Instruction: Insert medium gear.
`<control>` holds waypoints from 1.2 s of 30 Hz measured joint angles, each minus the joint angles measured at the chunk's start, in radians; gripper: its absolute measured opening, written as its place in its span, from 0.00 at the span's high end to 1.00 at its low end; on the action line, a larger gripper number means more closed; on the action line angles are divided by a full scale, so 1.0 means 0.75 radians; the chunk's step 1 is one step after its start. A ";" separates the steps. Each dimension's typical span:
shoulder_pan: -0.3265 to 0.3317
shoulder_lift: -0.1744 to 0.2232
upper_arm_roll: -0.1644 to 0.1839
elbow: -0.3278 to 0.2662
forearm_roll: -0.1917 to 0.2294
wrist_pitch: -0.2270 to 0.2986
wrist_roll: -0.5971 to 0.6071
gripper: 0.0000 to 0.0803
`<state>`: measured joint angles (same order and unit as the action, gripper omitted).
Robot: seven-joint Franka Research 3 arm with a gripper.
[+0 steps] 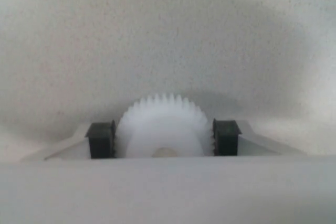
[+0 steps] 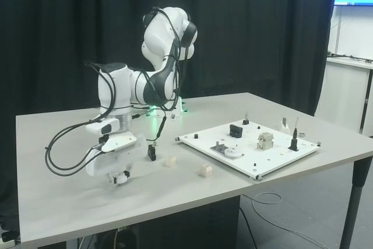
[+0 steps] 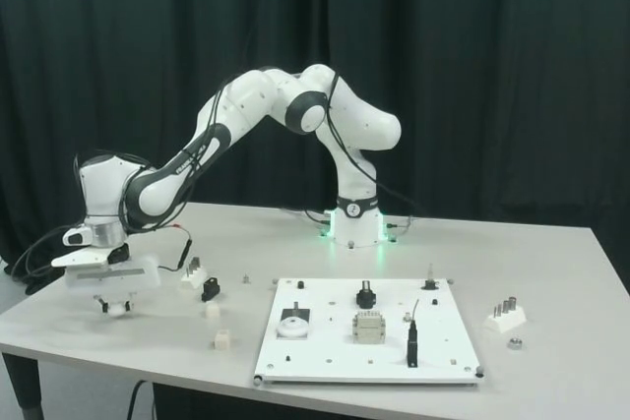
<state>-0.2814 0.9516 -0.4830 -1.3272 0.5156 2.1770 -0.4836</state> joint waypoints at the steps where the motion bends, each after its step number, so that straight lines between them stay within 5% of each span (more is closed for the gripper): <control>1: 0.000 0.000 -0.002 0.006 0.000 -0.010 0.000 0.51; 26: 0.002 0.000 -0.016 0.047 0.000 -0.072 0.009 0.51; 36: 0.009 0.000 -0.014 0.062 0.018 -0.163 0.037 0.51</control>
<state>-0.2744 0.9516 -0.4937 -1.2807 0.5288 2.0544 -0.4557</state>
